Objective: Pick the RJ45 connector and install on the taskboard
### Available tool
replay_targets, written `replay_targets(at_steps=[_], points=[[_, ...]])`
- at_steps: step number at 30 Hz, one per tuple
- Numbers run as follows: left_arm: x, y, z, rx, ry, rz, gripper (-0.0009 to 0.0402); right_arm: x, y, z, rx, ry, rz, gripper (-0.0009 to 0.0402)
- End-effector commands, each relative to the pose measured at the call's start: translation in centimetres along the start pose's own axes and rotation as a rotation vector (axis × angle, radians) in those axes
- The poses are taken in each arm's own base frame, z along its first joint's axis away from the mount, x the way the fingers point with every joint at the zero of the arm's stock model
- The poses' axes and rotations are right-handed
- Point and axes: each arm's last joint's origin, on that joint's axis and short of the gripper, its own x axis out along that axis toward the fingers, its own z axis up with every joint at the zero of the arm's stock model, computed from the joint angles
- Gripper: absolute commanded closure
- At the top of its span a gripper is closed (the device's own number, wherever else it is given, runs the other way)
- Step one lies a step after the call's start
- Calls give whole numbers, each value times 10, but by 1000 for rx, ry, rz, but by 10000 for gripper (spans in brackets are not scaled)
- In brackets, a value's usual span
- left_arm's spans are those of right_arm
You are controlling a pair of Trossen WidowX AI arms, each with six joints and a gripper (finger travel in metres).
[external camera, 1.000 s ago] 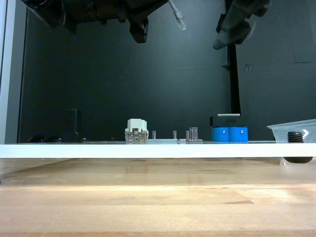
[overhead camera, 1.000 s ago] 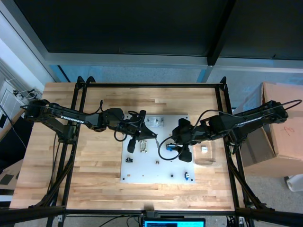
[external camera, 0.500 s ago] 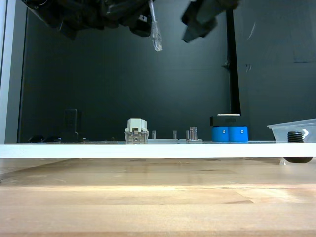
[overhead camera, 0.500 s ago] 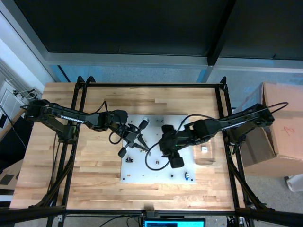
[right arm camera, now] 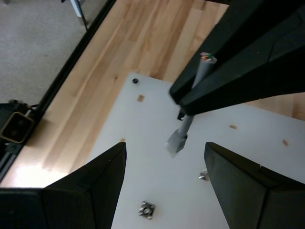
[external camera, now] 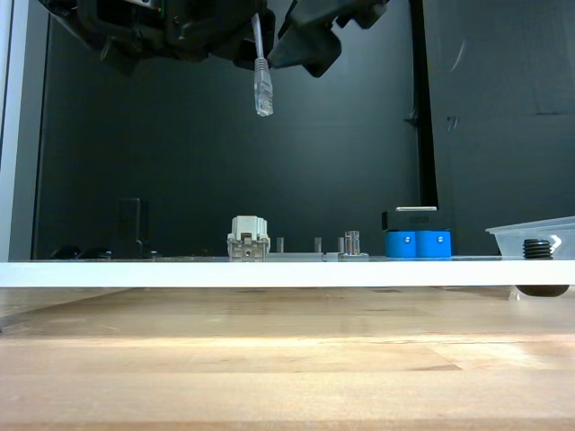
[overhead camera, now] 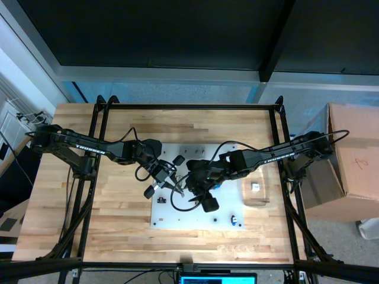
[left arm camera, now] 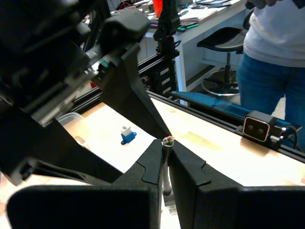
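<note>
The RJ45 connector (external camera: 262, 95) hangs plug-down on a short grey cable stub, high above the white taskboard (external camera: 287, 272) and clear of any seat. My left gripper (left arm camera: 164, 143) is shut on that cable, whose cut end (left arm camera: 167, 140) sticks out past the fingertips. In the high view the left gripper (overhead camera: 167, 181) is over the board's left part (overhead camera: 195, 220). My right gripper (right arm camera: 167, 149) is open right beside it, and the connector (right arm camera: 175, 142) shows between its spread fingers without touching them. The right gripper (overhead camera: 199, 186) sits just right of the left one.
A beige socket block (external camera: 249, 241), small posts and blue blocks (external camera: 418, 242) stand on the board. A clear plastic bin (overhead camera: 256, 190) lies off the board's right edge. A cardboard box (overhead camera: 349, 160) stands beyond the table's right. A person (left arm camera: 276, 52) stands behind the table.
The left gripper swung the connector left and lower, so it now hangs straight down. The right gripper travelled left across the board and is now next to the left gripper.
</note>
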Motion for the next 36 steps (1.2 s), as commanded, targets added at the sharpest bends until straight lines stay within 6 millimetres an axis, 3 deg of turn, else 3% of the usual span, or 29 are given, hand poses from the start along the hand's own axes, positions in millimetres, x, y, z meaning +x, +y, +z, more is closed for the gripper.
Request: replay_targets(at_steps=[1, 7, 27, 36], points=[[0, 0, -1, -2, 9, 9, 394, 6, -2, -2, -10, 8, -5, 166], [-1, 1, -1, 2, 7, 13, 394, 14, -6, 0, -20, -20, 7, 177], [-2, 2, -3, -6, 25, 21, 394, 19, -8, -1, -56, -25, 1, 291], [-2, 3, -3, -2, 23, 32, 394, 19, -8, -1, -57, -29, 7, 370]])
